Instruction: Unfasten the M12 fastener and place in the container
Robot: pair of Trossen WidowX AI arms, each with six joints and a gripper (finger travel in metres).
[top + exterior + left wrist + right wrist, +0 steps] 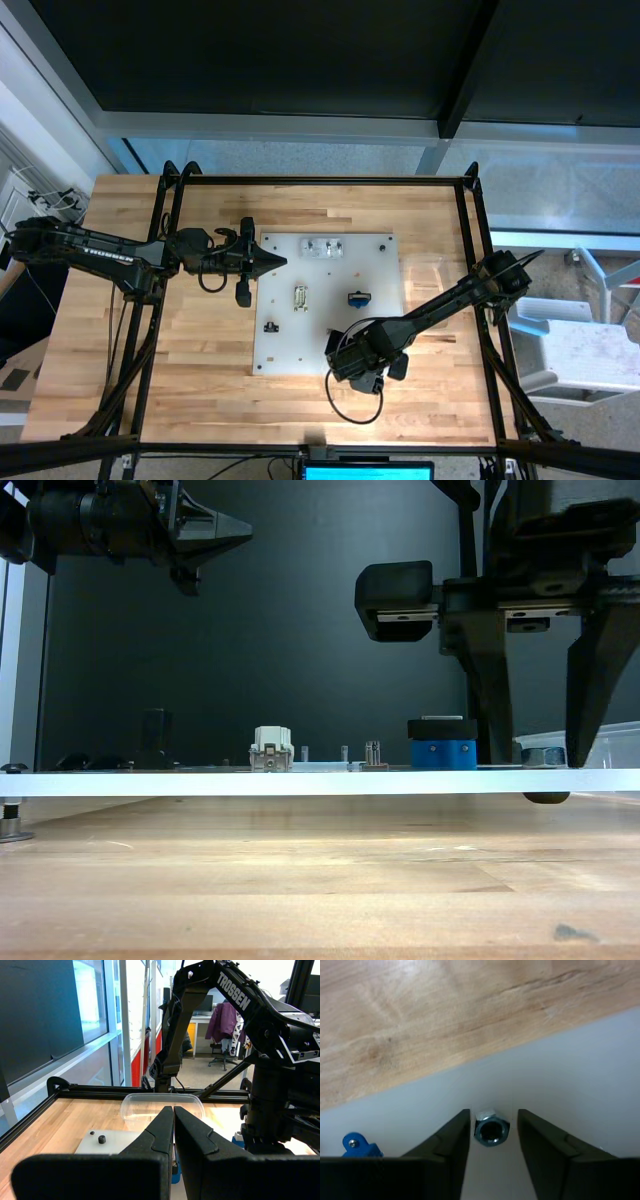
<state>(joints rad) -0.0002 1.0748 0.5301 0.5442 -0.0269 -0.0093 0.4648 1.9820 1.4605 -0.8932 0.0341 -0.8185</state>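
Right gripper (493, 1111) is down at the near right edge of the flat white plastic board (580, 1075). Jaws are parted narrowly, one finger each side of the small silver hex M12 nut (491, 1130), with a slim gap on both sides, so no clamp. The nut sits low on the board between the fingertips. Its bore is dark and no ribs show, so can't tell if it's on its stud. Blue block connector (441, 745) is just beside the claw, toward board centre. Clear rounded plastic tub (430, 275) is on the wood beyond the claw, off the board's right edge. Left gripper (173, 1108) is well apart, raised over the board's far left edge, fingers pressed together.
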